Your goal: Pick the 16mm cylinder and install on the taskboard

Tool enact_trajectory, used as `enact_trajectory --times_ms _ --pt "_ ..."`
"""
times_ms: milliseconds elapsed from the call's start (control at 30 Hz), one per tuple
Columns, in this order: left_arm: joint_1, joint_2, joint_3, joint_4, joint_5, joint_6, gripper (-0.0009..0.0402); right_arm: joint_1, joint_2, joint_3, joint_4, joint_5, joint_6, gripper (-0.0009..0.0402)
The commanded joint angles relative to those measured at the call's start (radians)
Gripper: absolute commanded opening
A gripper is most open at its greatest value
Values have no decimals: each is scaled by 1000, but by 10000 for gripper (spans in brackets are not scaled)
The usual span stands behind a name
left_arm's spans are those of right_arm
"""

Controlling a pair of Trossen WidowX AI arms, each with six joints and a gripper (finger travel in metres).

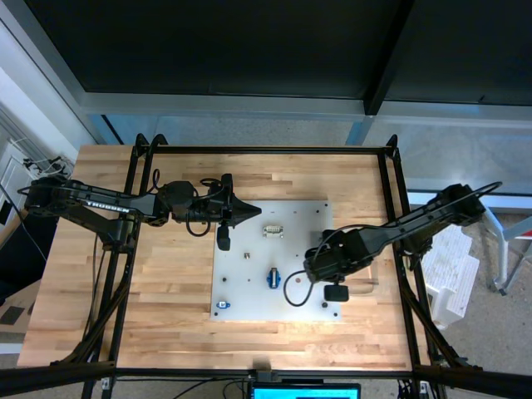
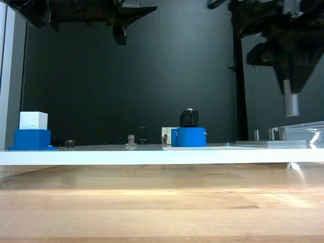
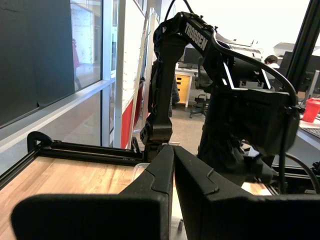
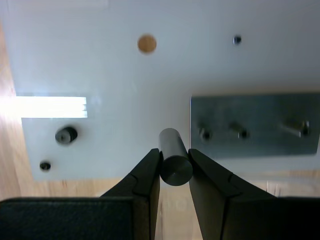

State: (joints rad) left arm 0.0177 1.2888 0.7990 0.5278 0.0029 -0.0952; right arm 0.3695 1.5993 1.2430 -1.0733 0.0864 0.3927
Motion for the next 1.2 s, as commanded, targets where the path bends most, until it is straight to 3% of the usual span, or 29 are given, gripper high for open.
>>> enact_trajectory --times_ms 33,600,1200 --pt "0 0 0 0 0 0 0 -14 48 40 18 0 -13 7" --pt "0 0 0 0 0 0 0 -29 241 188 75 0 -35 7" --pt "0 0 0 0 0 0 0 -29 243 157 117 0 -33 7"
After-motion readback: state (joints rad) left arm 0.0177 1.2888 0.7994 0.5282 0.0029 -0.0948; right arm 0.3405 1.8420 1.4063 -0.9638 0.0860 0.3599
